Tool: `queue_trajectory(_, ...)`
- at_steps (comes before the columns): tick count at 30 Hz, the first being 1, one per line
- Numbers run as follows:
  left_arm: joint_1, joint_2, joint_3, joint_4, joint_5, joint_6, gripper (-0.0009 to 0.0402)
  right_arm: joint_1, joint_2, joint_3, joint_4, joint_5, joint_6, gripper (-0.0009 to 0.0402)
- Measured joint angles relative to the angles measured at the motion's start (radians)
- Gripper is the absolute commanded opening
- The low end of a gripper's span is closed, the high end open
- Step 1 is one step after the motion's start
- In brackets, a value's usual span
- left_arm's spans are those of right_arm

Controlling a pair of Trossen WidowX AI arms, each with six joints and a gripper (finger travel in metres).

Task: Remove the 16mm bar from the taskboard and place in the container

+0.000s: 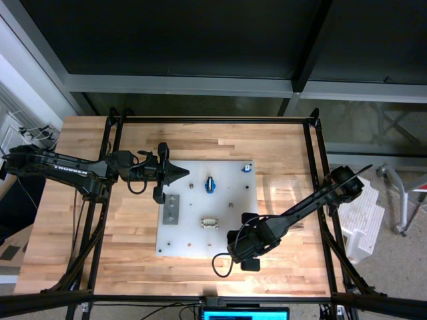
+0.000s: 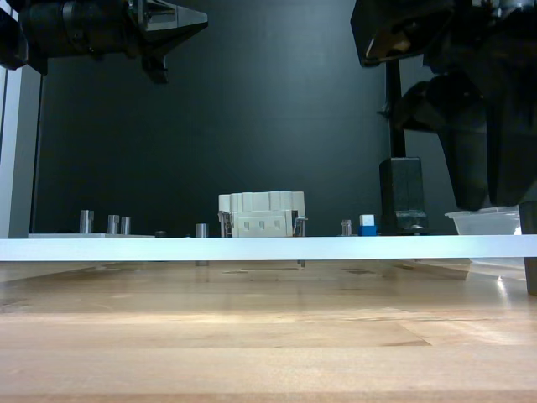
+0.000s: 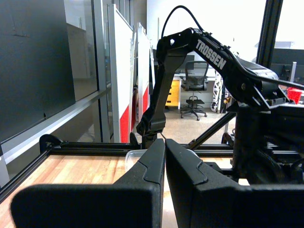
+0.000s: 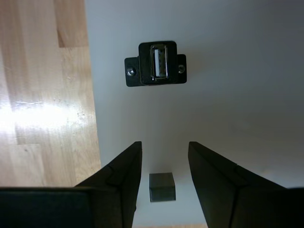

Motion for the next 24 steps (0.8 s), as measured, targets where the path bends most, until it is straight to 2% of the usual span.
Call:
queue_trajectory(12,0.000,0.000,0.000,-0.001,0.000,0.000,0.0000,0.001,0.006,-0.002,0.021,0.000,0.000,-0.0003)
queue_trajectory(24,0.000,0.000,0.000,0.000,0.000,0.000,0.0000,0.001,0.009,-0.002,0.028,0.005,0.002,0.0000)
